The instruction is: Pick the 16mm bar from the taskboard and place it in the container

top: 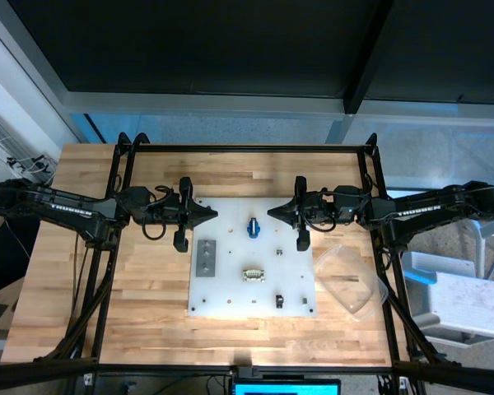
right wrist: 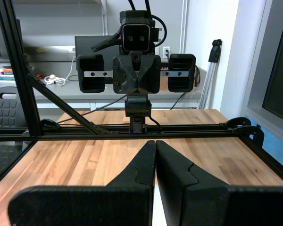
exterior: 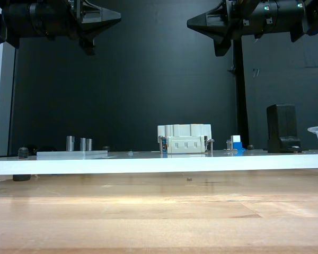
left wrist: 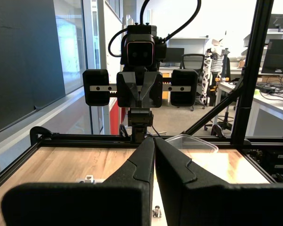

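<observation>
Risk: wrong bar picked.
The left gripper (top: 213,212) and right gripper (top: 272,212) hang above the board (top: 230,290), both closed and empty; the upright bars (exterior: 82,143) look alike, possibly inviting a mix-up.

taskboard (top: 230,292): white square, lying flat | container (top: 350,284): clear, upright, just beside its right edge

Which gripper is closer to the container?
The right gripper, shut, above the taskboard's far edge on the side where the container sits. The left gripper, also shut, hovers above the far edge on the opposite side.
</observation>
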Available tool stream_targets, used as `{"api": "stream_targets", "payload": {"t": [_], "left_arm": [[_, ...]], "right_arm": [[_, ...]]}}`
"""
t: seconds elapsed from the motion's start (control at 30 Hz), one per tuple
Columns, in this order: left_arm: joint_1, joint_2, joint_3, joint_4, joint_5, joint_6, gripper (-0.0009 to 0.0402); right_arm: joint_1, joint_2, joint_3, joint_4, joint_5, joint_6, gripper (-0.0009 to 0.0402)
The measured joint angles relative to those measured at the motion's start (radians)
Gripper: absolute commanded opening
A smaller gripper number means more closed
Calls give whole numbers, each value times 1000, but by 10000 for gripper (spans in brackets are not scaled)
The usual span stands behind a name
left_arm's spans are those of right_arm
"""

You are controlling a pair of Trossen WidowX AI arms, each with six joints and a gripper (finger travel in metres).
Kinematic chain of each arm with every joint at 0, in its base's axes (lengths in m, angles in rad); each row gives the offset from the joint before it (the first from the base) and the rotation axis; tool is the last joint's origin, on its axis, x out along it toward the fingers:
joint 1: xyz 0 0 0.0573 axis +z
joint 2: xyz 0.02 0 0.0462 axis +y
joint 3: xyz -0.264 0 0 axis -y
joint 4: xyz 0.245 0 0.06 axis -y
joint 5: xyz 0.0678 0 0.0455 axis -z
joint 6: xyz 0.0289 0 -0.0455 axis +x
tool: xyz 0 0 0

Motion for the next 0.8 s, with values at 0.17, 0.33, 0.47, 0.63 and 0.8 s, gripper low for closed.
{"api": "stream_targets", "payload": {"t": [0.17, 0.33, 0.47, 0.63, 0.8], "left_arm": [[0, 0, 0, 0, 0, 0, 0], [0, 0, 0, 0, 0, 0, 0], [0, 0, 0, 0, 0, 0, 0], [0, 0, 0, 0, 0, 0, 0], [0, 0, 0, 0, 0, 0, 0]], "right_arm": [[0, 0, 0, 0, 0, 0, 0], [0, 0, 0, 0, 0, 0, 0], [0, 0, 0, 0, 0, 2, 0], [0, 0, 0, -3, -1, 14, 0], [1, 0, 22, -99, -1, 33, 0]]}}
